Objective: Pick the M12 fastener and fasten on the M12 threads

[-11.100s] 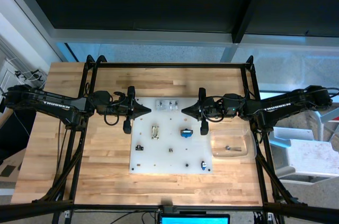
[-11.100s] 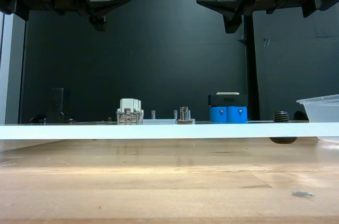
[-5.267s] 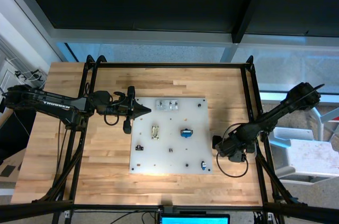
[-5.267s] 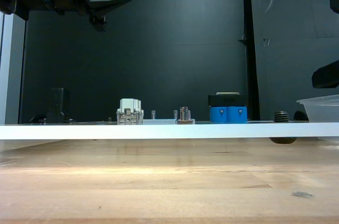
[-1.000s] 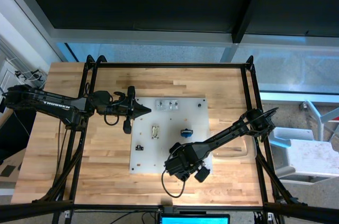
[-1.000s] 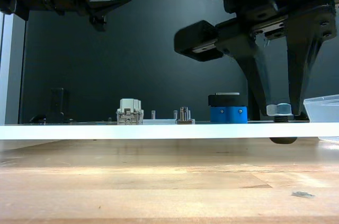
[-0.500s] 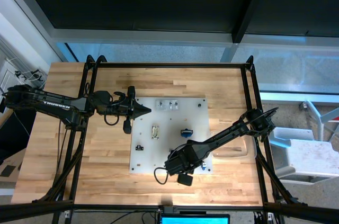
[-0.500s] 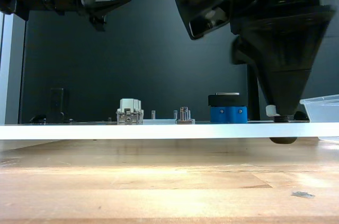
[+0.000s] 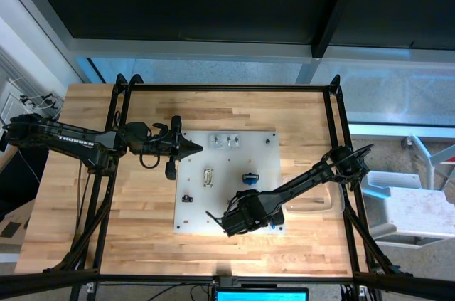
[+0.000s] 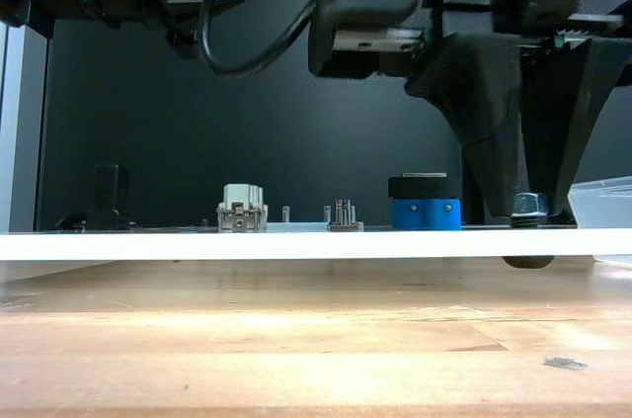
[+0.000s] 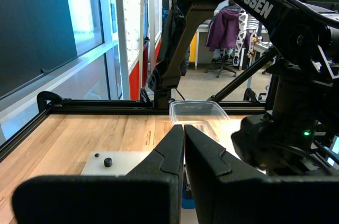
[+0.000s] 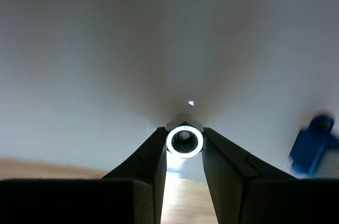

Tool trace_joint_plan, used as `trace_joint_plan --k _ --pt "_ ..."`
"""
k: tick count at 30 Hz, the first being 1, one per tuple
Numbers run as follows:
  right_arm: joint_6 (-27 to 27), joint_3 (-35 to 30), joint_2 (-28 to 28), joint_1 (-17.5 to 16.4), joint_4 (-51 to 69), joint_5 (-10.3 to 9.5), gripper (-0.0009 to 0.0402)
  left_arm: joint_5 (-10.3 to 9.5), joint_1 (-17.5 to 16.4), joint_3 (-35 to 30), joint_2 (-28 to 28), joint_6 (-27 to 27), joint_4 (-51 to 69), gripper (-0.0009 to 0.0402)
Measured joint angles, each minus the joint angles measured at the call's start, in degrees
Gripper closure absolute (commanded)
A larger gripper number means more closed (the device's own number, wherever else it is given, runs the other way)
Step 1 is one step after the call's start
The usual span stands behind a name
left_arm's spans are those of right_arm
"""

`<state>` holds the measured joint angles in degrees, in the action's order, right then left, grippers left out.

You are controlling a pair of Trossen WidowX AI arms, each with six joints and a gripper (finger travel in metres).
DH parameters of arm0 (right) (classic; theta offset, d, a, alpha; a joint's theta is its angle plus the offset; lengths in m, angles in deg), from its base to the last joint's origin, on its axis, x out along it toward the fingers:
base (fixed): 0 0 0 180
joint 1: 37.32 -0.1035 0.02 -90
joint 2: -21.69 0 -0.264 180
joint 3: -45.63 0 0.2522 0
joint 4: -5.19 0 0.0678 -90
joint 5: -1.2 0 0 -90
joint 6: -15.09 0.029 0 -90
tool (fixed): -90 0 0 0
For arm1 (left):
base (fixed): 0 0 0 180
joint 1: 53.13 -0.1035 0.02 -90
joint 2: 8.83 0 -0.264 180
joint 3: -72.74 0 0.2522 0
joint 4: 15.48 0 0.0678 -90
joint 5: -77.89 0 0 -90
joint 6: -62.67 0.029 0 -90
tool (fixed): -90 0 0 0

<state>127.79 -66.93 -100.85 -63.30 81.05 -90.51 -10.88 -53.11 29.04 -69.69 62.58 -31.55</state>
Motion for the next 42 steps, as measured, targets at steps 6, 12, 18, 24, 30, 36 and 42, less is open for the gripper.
trace_joint_plan --k 6,12,18,24,30,36,42 --pt "13.2 0.0 0.0 0.0 0.0 0.09 0.0384 0.00 0.0 0.0 0.0 0.0 0.0 0.0393" --pt "23.1 0.0 0.0 0.0 0.1 0.52 0.0384 0.00 0.0 0.0 0.0 0.0 0.0 0.0393" --pt "36.3 0.0 0.0 0.0 0.2 0.63 0.0384 0.00 0.0 0.0 0.0 0.0 0.0 0.0393" --pt "51.0 0.0 0.0 0.0 0.2 0.70 0.0384 0.00 0.0 0.0 0.0 0.0 0.0 0.0393" --pt "65.4 0.0 0.0 -0.1 0.2 0.90 0.0384 0.02 0.0 0.0 0.0 0.0 0.0 0.0393" --pt "67.4 0.0 0.0 -0.1 -0.1 0.87 0.0384 0.02 0.0 0.0 0.0 0.0 0.0 0.0393" --pt "67.4 0.0 0.0 -0.2 -1.2 0.74 0.0384 0.00 0.0 0.0 0.0 0.0 0.0 0.0393"
